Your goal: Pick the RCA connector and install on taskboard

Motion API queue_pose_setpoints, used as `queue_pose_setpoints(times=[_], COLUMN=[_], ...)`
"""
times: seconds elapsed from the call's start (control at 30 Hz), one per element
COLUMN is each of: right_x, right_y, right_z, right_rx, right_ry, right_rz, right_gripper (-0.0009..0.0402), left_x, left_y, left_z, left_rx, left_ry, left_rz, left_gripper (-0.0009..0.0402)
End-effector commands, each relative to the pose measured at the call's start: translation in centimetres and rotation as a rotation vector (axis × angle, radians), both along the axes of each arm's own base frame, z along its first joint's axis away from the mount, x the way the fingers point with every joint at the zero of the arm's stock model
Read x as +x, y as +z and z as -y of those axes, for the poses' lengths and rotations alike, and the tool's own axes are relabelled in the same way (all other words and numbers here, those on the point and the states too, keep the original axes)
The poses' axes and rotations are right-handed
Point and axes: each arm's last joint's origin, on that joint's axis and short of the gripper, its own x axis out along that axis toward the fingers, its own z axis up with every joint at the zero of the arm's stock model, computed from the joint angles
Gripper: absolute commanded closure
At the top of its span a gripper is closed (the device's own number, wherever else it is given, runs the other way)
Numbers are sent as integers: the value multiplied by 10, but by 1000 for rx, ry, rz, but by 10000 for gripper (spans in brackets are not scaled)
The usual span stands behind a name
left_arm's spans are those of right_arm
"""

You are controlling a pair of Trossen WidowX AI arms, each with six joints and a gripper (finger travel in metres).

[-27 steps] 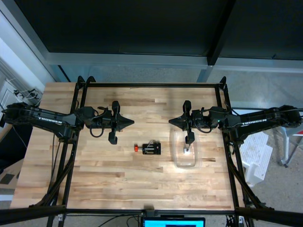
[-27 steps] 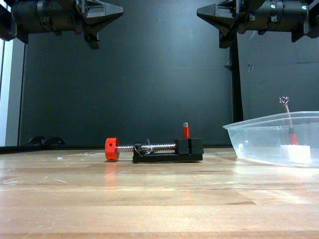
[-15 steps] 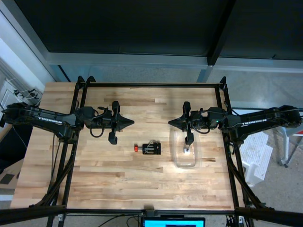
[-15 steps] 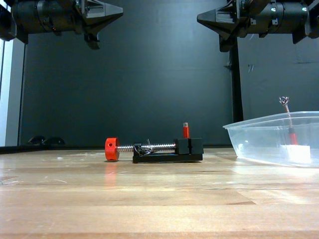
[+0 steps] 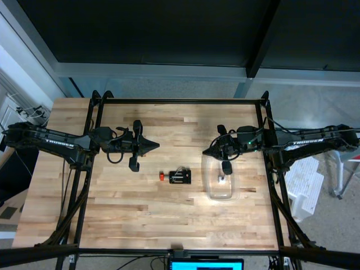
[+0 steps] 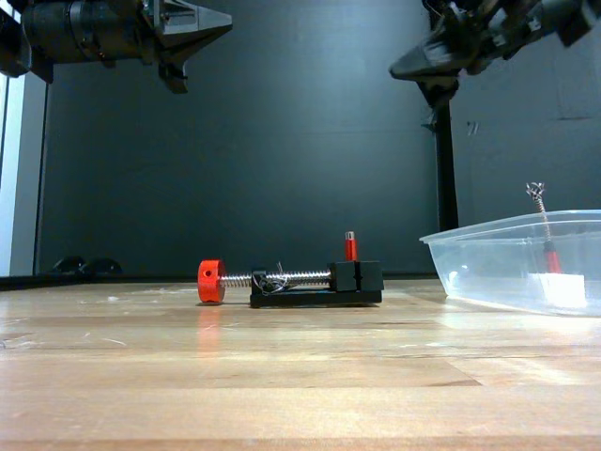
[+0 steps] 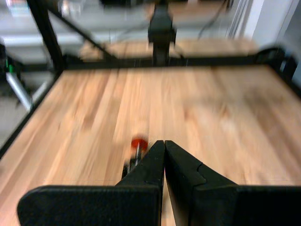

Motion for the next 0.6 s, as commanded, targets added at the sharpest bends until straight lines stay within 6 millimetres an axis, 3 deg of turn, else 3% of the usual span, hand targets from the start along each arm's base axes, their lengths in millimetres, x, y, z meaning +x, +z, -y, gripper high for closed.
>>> queue_pose_setpoints(times=[0.03,0.37,0.6], right_x=[-6,-27,-38], right_y=[7,24,24], right_z=[-3,-17,-24], right_rx=[0,16,24], right_ry=[11,23,14], right_rz=[-122,-391,-556], right_gripper=[393,393,393], left_x=[0,0,0], left_y=[0,0,0], left_z=[0,0,0], left_rx=[0,0,0], left_ry=[0,0,0], left_rz=[0,1,0], left_gripper=[393,393,393])
